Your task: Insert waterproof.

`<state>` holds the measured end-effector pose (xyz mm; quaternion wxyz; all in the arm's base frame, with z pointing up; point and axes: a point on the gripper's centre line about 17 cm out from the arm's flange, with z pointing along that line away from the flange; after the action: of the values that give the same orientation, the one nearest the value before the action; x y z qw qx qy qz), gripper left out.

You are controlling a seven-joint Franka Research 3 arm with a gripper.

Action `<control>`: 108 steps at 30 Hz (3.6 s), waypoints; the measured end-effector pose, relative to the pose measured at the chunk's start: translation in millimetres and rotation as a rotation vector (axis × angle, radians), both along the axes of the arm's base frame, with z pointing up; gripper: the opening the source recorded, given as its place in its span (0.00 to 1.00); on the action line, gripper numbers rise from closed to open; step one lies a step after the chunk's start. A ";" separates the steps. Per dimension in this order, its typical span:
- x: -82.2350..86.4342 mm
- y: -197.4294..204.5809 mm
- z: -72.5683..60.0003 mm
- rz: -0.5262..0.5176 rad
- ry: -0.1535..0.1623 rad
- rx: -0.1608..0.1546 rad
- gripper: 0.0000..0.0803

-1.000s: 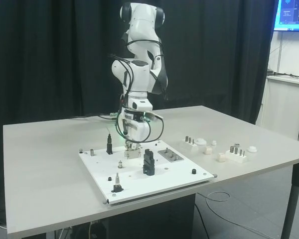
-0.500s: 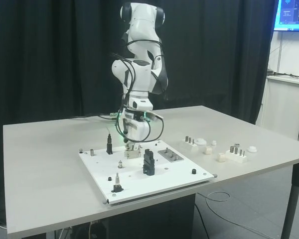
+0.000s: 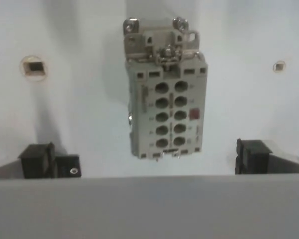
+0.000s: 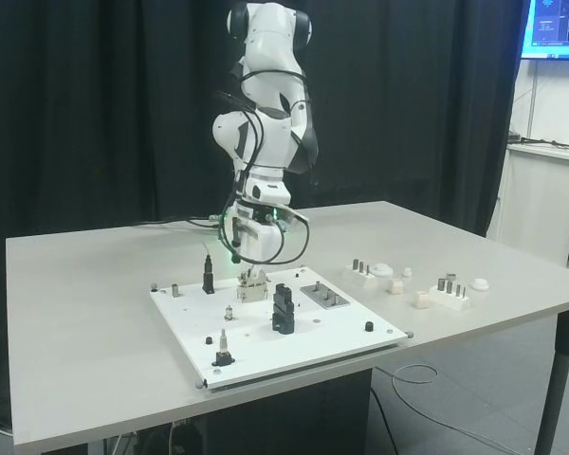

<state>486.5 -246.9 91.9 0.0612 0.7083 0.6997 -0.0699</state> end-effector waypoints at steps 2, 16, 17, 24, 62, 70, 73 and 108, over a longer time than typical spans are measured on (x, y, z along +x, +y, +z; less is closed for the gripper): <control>-0.6 0.6 3.8 -0.006 0.001 0.000 1.00; 24.3 19.1 43.5 -0.064 -0.071 0.001 1.00; 26.9 20.6 46.6 -0.080 -0.078 0.001 1.00; 42.1 26.3 64.6 -0.225 -0.127 0.002 1.00; 59.1 -23.4 57.1 -0.971 -0.283 -0.020 1.00; 52.8 -30.1 43.2 -1.015 -0.262 -0.019 1.00; 49.0 -31.7 39.0 -1.023 -0.251 -0.021 1.00; 41.3 -22.3 24.2 -1.080 -0.211 0.002 1.00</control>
<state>527.8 -269.2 116.1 0.0858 0.9699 0.2271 -0.0194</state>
